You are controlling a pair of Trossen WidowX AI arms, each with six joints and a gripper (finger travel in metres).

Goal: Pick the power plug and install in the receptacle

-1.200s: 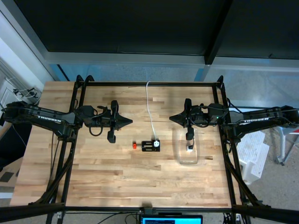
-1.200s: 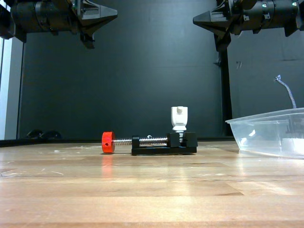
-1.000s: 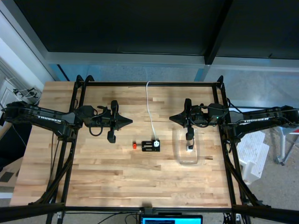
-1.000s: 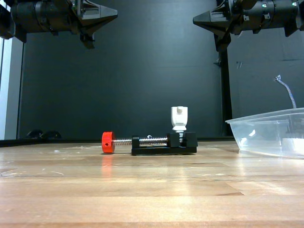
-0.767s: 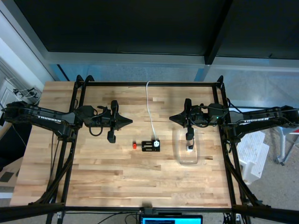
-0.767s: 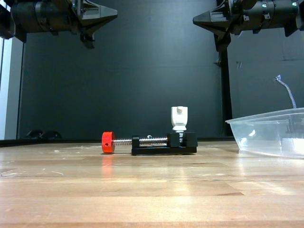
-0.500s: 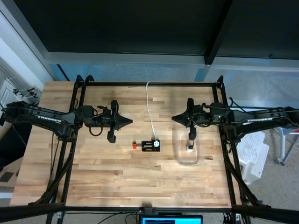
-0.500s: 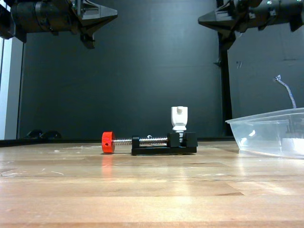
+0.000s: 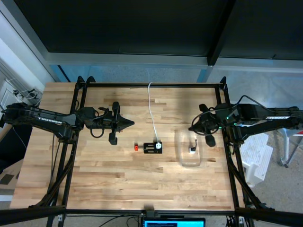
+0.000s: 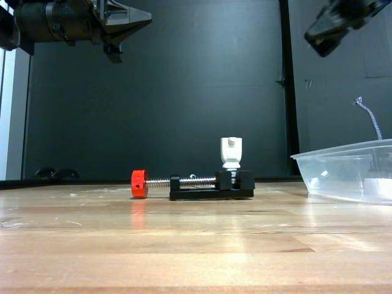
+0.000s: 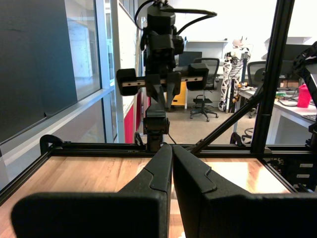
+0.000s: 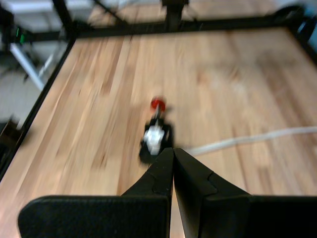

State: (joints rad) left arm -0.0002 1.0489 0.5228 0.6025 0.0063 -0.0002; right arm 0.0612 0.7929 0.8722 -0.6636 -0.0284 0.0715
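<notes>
While the left gripper [image 9: 131,123] stays parked left of the socket [image 9: 158,146], fingers together, the empty right gripper [image 9: 191,128], also closed, has drawn back, tilting down beside the tray [image 9: 189,164] holding the plug [image 9: 194,144], likely to begin picking.

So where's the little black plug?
High view: the power plug lies in the clear tray, right of the receptacle, near the right end effector; the left end effector hovers far left.

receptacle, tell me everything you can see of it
The receptacle is a white socket block standing upright, clamped in a black vise frame with an orange-red knob, on the wooden table. Its white cord runs to the far edge. Nothing is plugged in. The left gripper and right gripper hang high, either side.
</notes>
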